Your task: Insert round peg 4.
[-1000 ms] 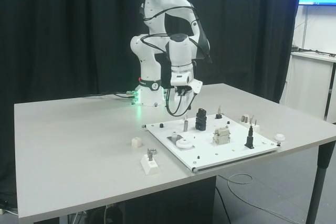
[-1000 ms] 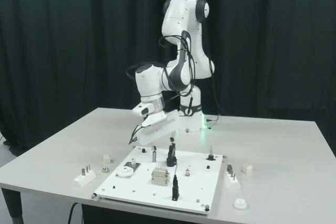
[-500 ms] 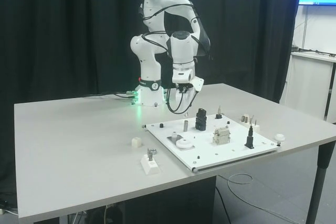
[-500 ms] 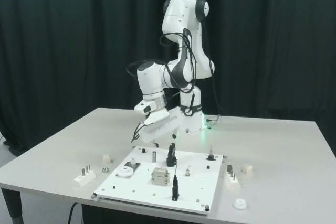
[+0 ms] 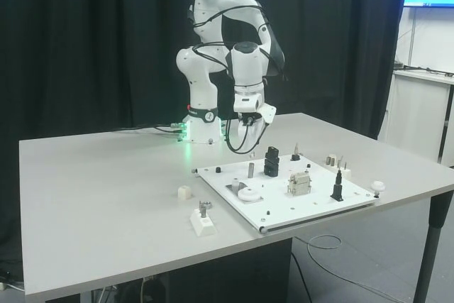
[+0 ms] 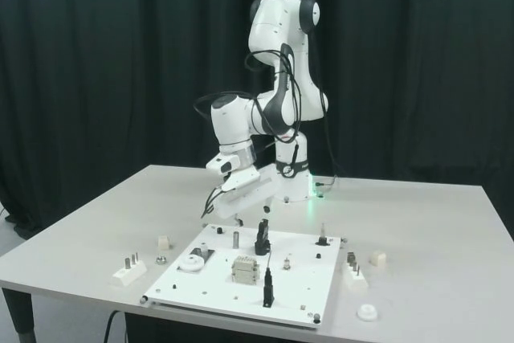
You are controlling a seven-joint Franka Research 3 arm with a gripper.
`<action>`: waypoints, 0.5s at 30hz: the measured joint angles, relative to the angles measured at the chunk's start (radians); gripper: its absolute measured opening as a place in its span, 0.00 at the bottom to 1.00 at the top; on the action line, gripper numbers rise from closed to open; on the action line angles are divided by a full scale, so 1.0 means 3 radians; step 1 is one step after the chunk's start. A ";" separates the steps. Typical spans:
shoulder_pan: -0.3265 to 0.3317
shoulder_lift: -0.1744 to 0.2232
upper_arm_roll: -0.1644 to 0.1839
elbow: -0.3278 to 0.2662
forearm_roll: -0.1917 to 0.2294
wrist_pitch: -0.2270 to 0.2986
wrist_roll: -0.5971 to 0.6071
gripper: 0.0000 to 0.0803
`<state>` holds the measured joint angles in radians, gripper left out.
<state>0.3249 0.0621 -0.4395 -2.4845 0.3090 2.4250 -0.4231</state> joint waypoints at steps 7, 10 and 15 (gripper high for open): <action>0.0000 0.0023 -0.0001 -0.0003 0.0000 0.0039 0.0018 1.00; 0.0000 0.0033 -0.0001 -0.0005 0.0000 0.0059 0.0032 1.00; 0.0000 0.0044 -0.0001 -0.0007 0.0000 0.0069 0.0062 1.00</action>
